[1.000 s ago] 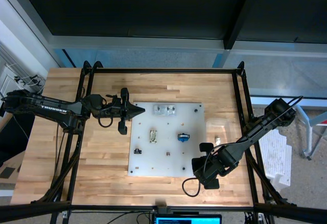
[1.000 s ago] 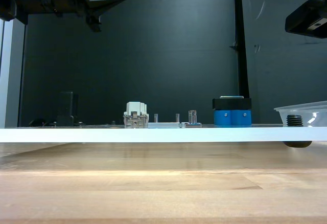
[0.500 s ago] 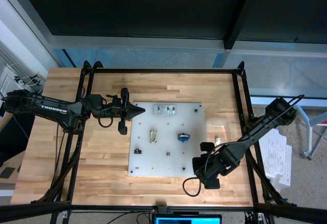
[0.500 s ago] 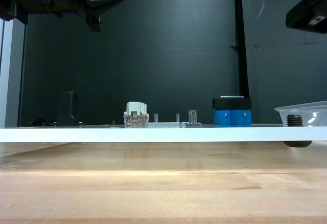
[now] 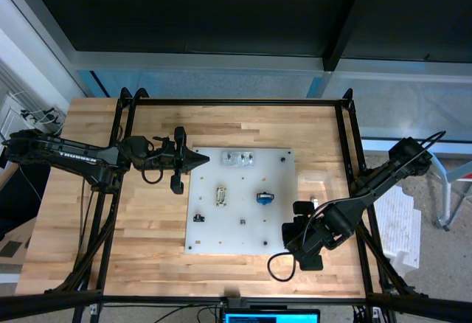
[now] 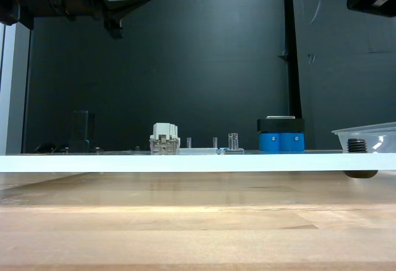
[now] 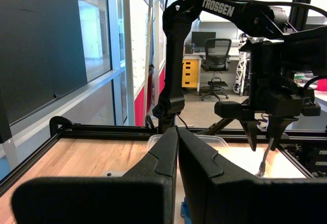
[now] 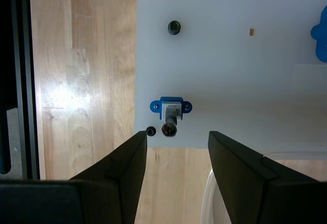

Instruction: Pick the RJ45 connector and install on taskboard

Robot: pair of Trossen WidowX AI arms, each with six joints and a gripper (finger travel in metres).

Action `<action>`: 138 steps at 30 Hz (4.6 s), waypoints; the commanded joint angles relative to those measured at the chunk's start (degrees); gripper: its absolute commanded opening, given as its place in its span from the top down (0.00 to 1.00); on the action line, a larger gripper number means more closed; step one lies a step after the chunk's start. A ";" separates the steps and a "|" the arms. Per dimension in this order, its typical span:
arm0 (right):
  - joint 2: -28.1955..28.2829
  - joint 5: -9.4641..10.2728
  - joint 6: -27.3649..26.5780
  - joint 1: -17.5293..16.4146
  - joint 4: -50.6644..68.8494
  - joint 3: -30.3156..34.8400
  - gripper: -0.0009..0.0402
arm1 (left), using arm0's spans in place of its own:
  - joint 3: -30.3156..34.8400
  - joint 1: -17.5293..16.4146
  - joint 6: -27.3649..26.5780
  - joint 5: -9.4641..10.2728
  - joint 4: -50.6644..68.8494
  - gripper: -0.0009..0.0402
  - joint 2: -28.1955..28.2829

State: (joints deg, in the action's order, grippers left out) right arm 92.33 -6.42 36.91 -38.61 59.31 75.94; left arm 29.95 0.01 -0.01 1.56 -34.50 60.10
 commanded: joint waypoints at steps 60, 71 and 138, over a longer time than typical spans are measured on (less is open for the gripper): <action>-18.95 4.46 -36.48 34.64 -40.92 -11.85 0.98 | 0.00 -0.02 0.00 -0.02 0.00 0.98 0.02; -24.06 4.52 -37.62 37.64 -55.71 -21.05 0.98 | 0.00 0.00 0.00 -0.02 -0.02 0.98 0.02; -30.62 7.52 -32.83 39.87 -87.01 -39.82 0.98 | 0.00 0.00 0.02 -0.02 -0.02 0.98 0.02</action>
State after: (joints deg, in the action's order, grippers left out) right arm 61.67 1.15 4.08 1.26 -27.75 36.07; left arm 29.95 0.01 -0.01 1.54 -34.50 60.10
